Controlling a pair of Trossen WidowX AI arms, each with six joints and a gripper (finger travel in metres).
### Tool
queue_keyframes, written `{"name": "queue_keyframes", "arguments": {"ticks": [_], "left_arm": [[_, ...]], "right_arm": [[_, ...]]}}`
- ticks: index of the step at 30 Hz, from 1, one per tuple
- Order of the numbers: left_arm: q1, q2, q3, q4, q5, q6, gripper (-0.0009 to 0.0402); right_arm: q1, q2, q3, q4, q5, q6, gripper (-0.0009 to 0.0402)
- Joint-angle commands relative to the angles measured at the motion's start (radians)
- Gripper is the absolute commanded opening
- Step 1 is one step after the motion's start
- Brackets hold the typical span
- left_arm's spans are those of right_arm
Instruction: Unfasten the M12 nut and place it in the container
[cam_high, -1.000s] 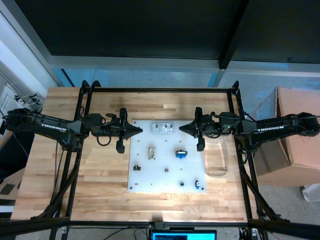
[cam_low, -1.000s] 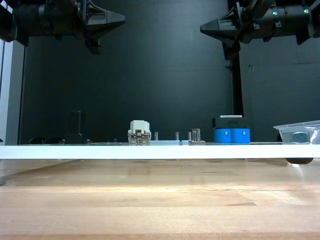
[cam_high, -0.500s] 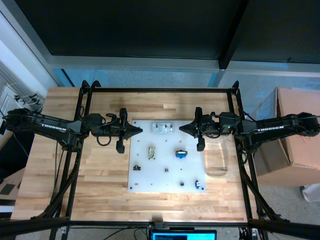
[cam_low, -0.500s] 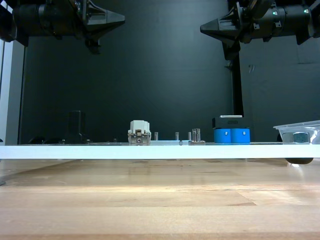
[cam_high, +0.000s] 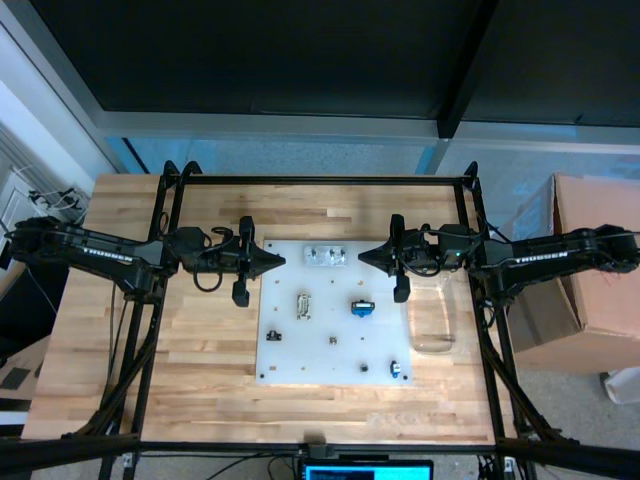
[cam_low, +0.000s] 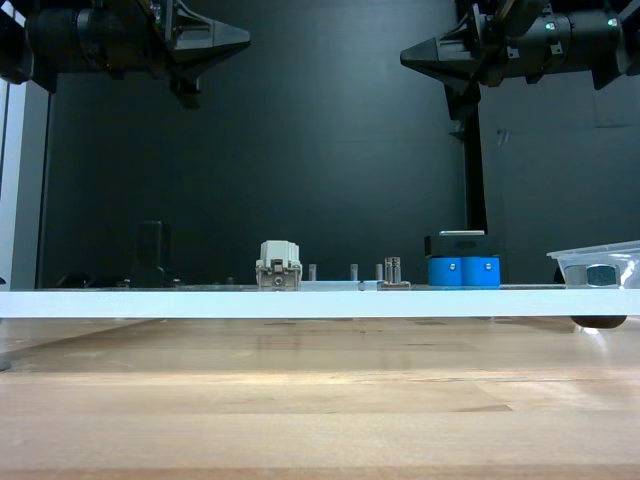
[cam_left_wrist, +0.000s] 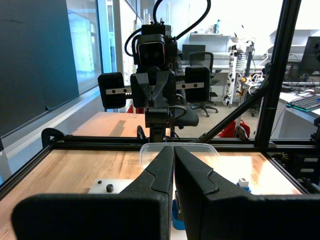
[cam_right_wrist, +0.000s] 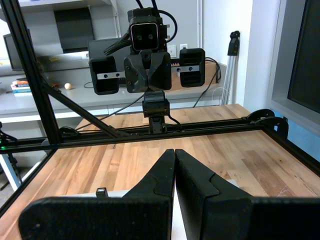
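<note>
Currently both claws are closed and empty: left claw and right claw hang high over the board. Nut sits on its stud, container beside. Probably light, hard, slippery; grip its flats.

Board white. Table pale wood, striped in mixed light and tan planks. Left gripper and right gripper matte black, same as the frame. Nut silver, tray clear. Block bright blue, black top. Connector beige-grey. Box brown cardboard. Backdrop black.
</note>
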Motion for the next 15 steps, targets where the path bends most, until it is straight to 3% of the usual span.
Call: {"name": "queue_keyframes", "arguments": {"ticks": [1,6,8,11,15], "left_arm": [[0.0,0.0,0.0,0.0,0.0,0.0,0.0],[0.0,0.0,0.0,0.0,0.0,0.0,0.0],[0.0,0.0,0.0,0.0,0.0,0.0,0.0],[0.0,0.0,0.0,0.0,0.0,0.0,0.0],[0.0,0.0,0.0,0.0,0.0,0.0,0.0]], "right_arm": [[0.0,0.0,0.0,0.001,0.0,0.0,0.0],[0.001,0.0,0.001,0.004,-0.002,0.002,0.0],[0.002,-0.002,0.017,-0.046,-0.054,0.005,0.0],[0.019,-0.001,0.101,-0.282,-0.078,0.002,0.0],[0.084,0.025,0.228,-0.596,-0.043,-0.008,0.0]]}}
